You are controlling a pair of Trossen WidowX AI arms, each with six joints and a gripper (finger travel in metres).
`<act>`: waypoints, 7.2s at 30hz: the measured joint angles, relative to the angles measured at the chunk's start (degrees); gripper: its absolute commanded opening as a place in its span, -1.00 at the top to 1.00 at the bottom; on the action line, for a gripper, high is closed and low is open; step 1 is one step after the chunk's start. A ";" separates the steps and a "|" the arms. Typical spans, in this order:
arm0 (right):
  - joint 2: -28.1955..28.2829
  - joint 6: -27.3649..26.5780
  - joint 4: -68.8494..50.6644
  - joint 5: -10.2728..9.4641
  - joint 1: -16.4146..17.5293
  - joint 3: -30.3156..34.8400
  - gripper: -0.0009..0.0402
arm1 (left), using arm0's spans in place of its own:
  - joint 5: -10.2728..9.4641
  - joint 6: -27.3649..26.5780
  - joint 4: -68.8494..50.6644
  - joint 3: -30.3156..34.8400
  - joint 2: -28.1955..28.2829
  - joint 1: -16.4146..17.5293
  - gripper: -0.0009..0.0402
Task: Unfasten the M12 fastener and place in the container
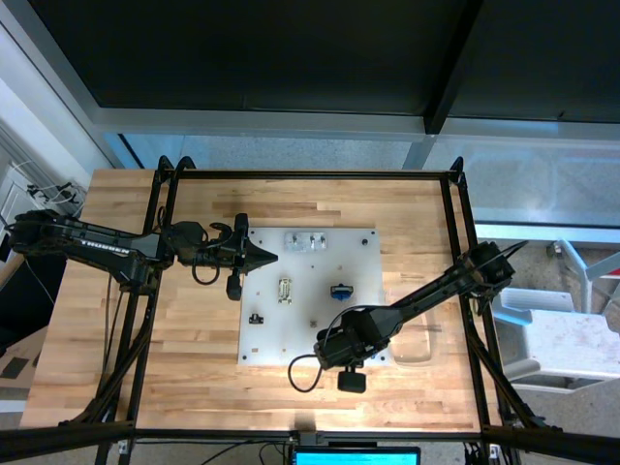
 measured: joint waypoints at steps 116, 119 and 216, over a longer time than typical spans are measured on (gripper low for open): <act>-1.09 21.59 -15.23 8.76 0.15 8.98 0.59 | 0.00 0.00 0.02 -0.02 -0.02 0.00 0.96; 0.52 26.16 -17.59 8.79 0.07 11.96 0.42 | 0.00 0.00 0.02 0.00 -0.02 0.00 0.96; 4.42 -58.42 -12.09 5.55 -0.90 10.19 0.94 | 0.00 0.02 0.02 0.00 -0.02 0.00 0.96</act>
